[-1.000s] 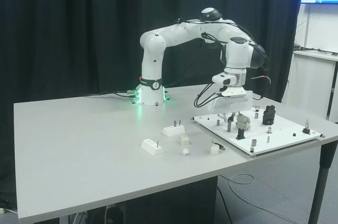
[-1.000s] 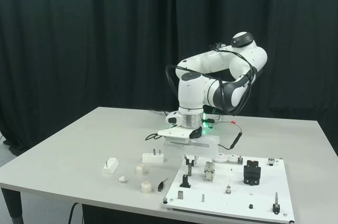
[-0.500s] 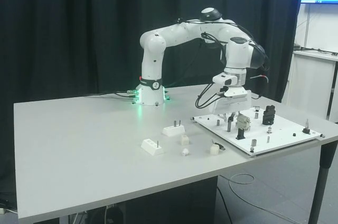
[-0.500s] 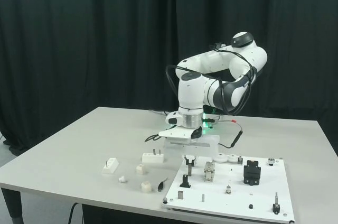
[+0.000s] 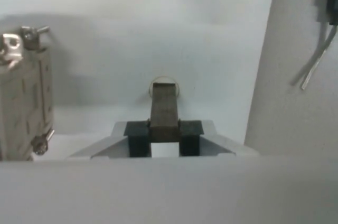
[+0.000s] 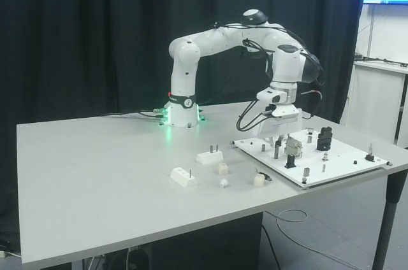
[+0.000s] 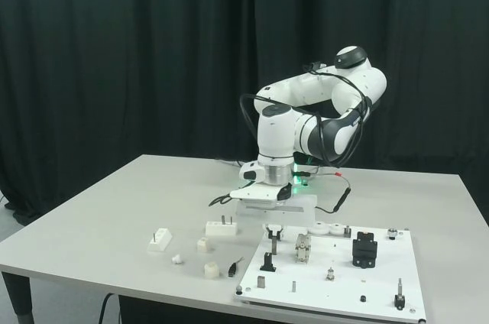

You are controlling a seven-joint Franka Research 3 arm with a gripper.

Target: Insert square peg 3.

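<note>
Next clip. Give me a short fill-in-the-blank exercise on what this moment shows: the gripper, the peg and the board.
1. In the wrist view, the gripper is shut on a square ____.
2. The peg hangs over the white ____, near its edge.
3. The board lies on a ____ table.
4. The lights at the arm's base glow ____.

Missing words: peg; board; grey; green
</note>
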